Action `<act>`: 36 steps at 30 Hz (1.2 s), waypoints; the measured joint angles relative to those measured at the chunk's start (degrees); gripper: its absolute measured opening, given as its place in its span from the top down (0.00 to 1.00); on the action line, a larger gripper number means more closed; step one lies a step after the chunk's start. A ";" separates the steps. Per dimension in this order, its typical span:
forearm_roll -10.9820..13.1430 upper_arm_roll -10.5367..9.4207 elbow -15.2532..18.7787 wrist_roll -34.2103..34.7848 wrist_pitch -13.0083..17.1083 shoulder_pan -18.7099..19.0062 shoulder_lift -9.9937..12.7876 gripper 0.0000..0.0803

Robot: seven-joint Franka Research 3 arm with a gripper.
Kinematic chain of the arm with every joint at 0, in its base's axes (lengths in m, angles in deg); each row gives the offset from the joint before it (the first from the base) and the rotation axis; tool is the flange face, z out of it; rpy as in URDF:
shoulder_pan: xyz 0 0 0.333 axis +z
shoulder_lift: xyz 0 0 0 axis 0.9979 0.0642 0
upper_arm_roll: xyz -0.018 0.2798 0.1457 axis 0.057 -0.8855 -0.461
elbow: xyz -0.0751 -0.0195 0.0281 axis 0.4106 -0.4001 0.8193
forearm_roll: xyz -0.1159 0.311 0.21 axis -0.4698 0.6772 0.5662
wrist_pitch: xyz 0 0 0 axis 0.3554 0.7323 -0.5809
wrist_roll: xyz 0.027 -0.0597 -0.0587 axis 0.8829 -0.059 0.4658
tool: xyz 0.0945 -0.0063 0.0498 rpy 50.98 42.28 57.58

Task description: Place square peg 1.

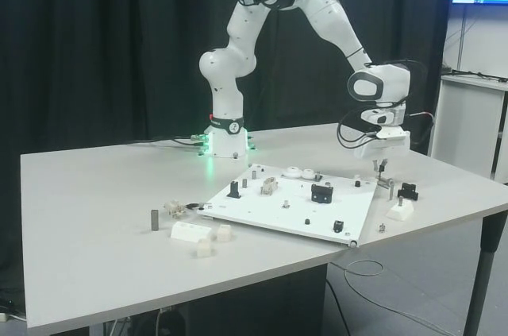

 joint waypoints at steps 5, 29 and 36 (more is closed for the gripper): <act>0.00 0.00 -0.02 0.26 0.27 0.16 0.34 0.95; 0.00 0.56 -6.17 0.64 -9.46 0.19 -0.78 0.03; 0.00 0.87 -9.74 0.67 -15.19 0.19 -1.35 0.00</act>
